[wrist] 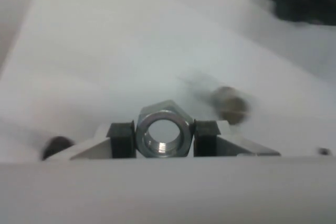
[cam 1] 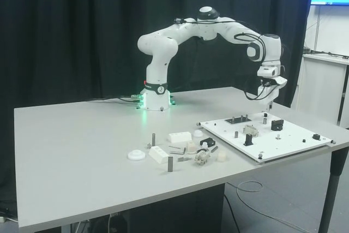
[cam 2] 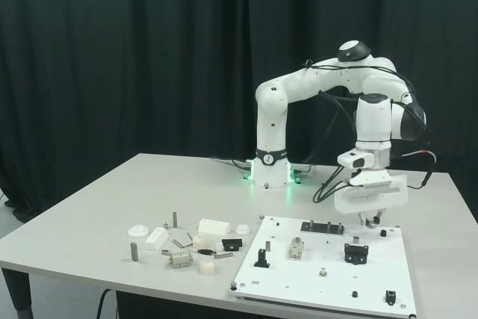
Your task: Place bolt 4.
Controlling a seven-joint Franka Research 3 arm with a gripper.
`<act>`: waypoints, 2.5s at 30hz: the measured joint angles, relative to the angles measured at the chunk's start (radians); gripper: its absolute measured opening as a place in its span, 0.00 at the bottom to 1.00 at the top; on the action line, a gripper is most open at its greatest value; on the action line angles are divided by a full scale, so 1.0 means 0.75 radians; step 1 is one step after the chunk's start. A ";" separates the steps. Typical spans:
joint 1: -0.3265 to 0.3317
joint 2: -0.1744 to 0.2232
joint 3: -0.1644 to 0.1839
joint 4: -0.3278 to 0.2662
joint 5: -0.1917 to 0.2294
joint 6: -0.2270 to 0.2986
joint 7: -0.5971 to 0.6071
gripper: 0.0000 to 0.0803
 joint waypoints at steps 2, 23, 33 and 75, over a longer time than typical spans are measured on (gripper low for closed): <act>-0.011 0.000 -0.006 -0.001 -0.030 0.002 0.010 0.30; -0.199 0.000 -0.077 -0.099 -0.306 0.032 -0.004 0.30; -0.309 0.004 -0.090 -0.177 -0.366 0.091 -0.133 0.30; -0.983 0.098 -0.070 -0.256 0.073 0.257 -0.228 0.30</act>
